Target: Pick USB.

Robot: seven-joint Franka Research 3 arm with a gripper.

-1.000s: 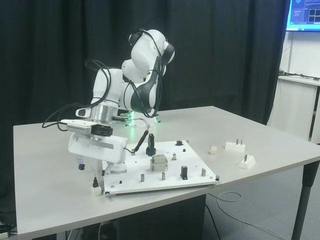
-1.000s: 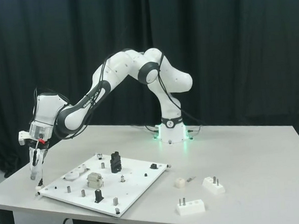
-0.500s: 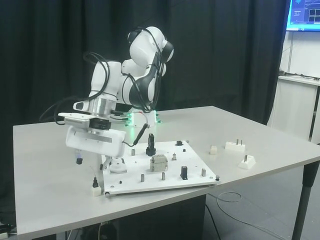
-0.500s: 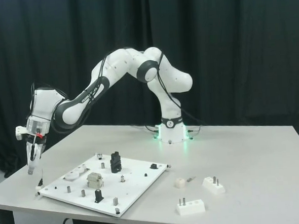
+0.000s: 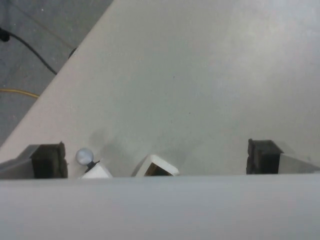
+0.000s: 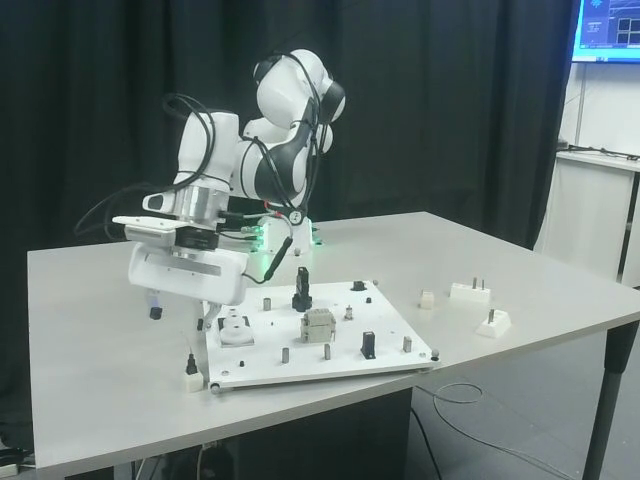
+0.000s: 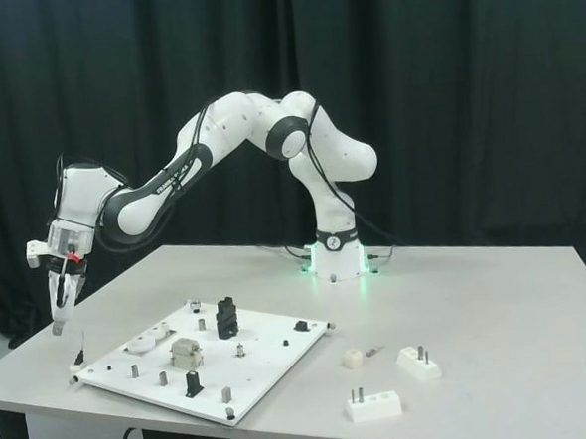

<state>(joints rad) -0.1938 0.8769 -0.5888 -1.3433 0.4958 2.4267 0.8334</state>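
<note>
We see the gripper [image 5: 155, 158] hanging empty, fingers spread wide, above the USB [image 6: 190, 362], which stands upright in a small white holder [image 6: 191, 381] at the board [image 6: 330, 368] corner; it looks light, stiff and slim, so we would pinch its black body squarely

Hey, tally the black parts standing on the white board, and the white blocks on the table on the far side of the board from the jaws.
Black parts on the white board: 3
White blocks: 3
Total: 6
</note>
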